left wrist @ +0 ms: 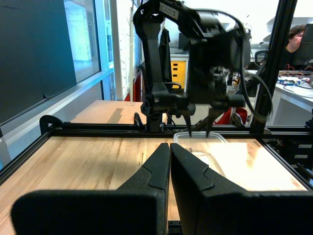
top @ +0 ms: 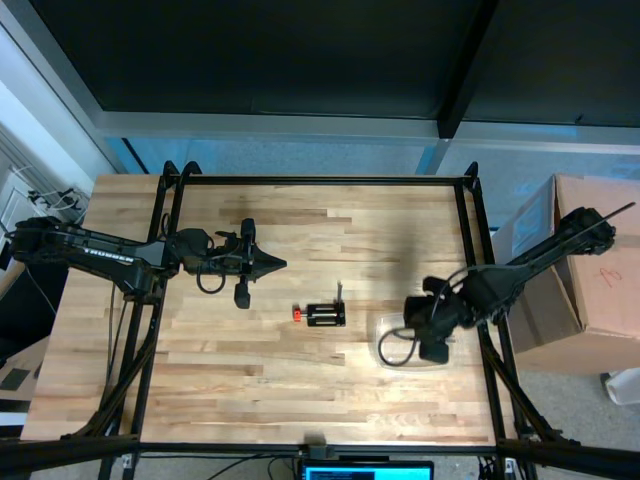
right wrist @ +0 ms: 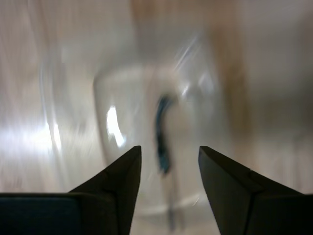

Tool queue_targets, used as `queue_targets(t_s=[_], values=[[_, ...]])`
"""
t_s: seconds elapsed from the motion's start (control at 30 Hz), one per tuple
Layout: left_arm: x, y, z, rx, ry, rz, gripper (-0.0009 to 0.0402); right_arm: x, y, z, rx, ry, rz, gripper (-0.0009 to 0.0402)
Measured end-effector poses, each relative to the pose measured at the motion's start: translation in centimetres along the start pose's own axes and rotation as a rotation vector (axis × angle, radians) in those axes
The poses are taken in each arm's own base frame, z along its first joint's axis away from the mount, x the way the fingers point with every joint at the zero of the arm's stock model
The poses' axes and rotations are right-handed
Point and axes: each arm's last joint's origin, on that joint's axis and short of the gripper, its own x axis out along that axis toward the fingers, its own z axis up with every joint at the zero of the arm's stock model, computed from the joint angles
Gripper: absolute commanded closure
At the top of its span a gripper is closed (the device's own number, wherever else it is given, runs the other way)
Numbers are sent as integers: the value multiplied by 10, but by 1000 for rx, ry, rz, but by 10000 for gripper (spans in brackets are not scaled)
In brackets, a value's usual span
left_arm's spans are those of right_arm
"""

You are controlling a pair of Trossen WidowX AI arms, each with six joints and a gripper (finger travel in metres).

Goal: Remove the USB-C connector from the USB-C receptacle and place in the container

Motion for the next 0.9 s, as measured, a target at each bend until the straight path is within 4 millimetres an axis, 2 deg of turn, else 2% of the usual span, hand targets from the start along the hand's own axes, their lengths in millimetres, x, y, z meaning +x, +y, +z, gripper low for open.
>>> queue_targets(t_s=[0.1,0.27,0.4,0.67,0.9], values=[[0,0,0,0,0,0,393,-13,-14,13,15,-104,-35,290],[0,0,0,0,0,0,393,-31,-36,41,27,-341,12,339],[0,0,0,0,0,0,393,-41,-46,56,-10,-499,16,395],[0,0,0,0,1,0,393,-45,-61,81,-94,-774,63,394],[0,0,0,0,0,0,393,-36,-80,90,-90,-974,130,394]])
